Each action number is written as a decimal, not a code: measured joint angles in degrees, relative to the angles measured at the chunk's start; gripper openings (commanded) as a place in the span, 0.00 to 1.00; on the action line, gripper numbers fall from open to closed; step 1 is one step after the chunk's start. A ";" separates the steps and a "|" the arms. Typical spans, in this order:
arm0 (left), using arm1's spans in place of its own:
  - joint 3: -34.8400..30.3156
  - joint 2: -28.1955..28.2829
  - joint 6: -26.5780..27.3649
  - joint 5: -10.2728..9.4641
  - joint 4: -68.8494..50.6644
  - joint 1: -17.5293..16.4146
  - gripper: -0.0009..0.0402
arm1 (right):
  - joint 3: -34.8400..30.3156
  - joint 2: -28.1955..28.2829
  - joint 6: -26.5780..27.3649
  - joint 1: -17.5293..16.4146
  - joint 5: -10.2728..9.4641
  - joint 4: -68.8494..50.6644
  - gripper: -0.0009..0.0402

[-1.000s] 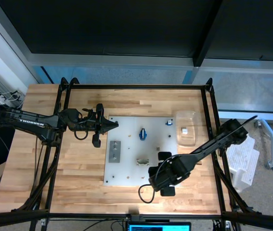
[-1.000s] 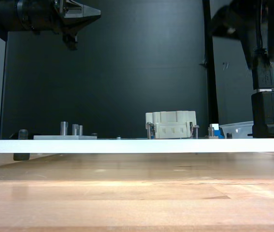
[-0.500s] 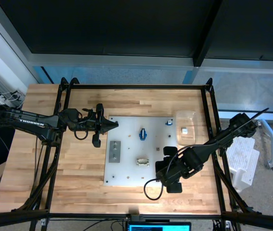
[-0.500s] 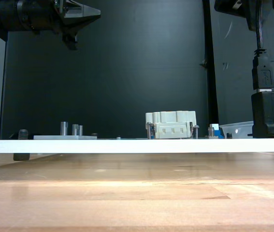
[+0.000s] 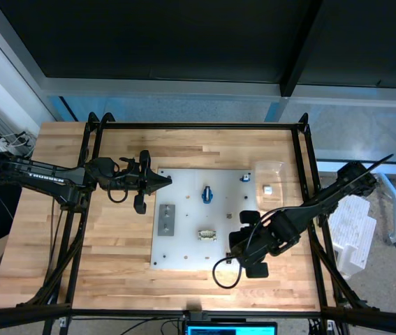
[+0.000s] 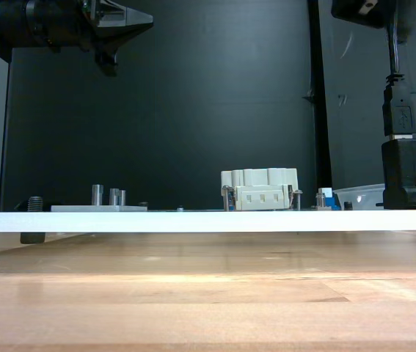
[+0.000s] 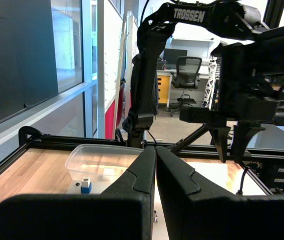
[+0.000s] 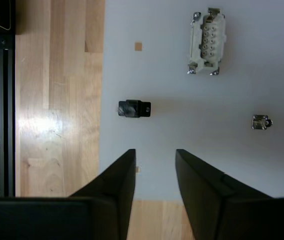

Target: Pick the USB connector and install on taskboard

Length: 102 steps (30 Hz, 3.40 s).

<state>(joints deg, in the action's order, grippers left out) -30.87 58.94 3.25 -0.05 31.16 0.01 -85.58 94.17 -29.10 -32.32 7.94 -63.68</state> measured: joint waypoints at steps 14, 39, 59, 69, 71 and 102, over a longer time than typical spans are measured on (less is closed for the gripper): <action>0.00 0.00 -0.02 0.00 0.00 0.00 0.02 | 18.18 -19.80 7.34 7.89 5.01 12.57 0.02; 0.00 0.00 -0.02 0.00 0.00 0.00 0.02 | 39.78 -39.87 29.53 35.30 -8.70 56.00 0.02; 0.00 0.00 -0.02 -0.02 0.02 0.00 0.02 | 52.92 -40.87 27.32 36.52 -11.26 85.94 0.02; 0.00 0.02 -0.02 -0.02 0.02 0.00 0.02 | 55.82 -40.87 24.92 36.54 -12.37 88.87 0.02; 0.00 0.02 -0.02 -0.02 0.00 0.00 0.02 | 55.76 -40.87 24.87 36.54 -12.55 88.83 0.02; 0.00 0.02 0.00 -0.02 0.02 0.00 0.02 | 54.18 -40.85 24.04 36.57 -12.50 87.58 0.02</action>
<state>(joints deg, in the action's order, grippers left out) -30.87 58.96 3.25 -0.08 31.18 0.01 -31.40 53.32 -5.06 4.25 -4.56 23.90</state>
